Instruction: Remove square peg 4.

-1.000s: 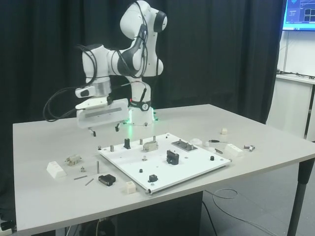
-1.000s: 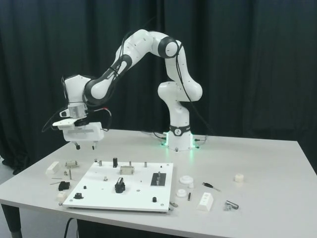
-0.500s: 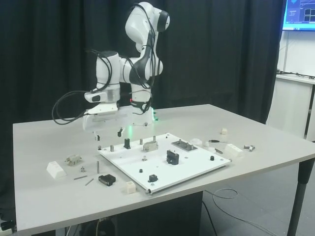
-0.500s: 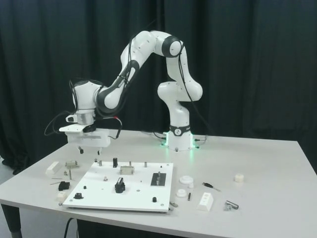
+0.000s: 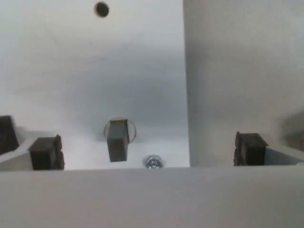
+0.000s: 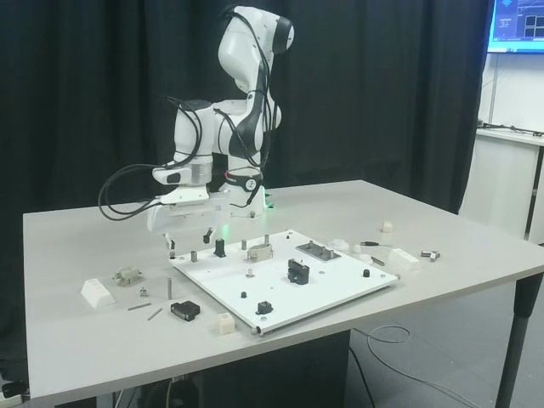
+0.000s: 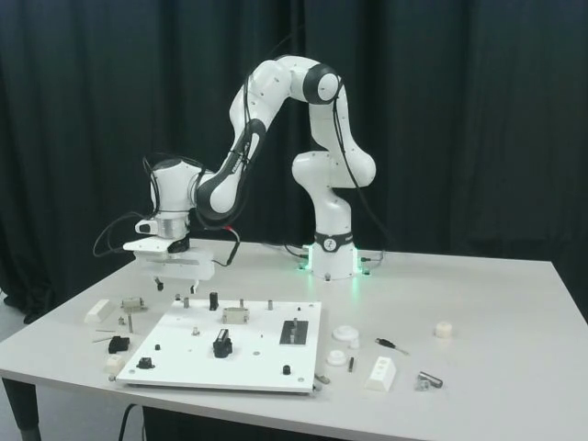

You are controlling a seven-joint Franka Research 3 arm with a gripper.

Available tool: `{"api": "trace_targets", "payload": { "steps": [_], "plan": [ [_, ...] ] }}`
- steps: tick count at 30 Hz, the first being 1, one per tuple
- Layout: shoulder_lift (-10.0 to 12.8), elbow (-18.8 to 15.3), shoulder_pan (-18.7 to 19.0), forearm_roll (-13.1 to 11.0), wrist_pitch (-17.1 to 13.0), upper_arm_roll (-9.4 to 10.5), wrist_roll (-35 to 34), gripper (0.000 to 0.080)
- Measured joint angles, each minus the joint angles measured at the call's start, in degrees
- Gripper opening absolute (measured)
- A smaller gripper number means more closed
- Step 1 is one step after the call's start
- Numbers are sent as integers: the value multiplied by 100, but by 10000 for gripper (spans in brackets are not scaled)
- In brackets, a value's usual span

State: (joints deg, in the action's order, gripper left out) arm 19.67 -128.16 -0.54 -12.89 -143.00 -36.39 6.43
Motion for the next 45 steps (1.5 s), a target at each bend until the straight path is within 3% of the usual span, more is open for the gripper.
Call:
{"api": "trace_targets", "payload": {
  "steps": [13, 33, 45],
  "plan": [
    [-136, -375, 63, -2, -320, 1, 135, 800],
    [-132, -482, 115, -37, -338, 21, 135, 800],
    [-18, -530, 60, -71, -445, 15, 384, 800]
  ]
}}
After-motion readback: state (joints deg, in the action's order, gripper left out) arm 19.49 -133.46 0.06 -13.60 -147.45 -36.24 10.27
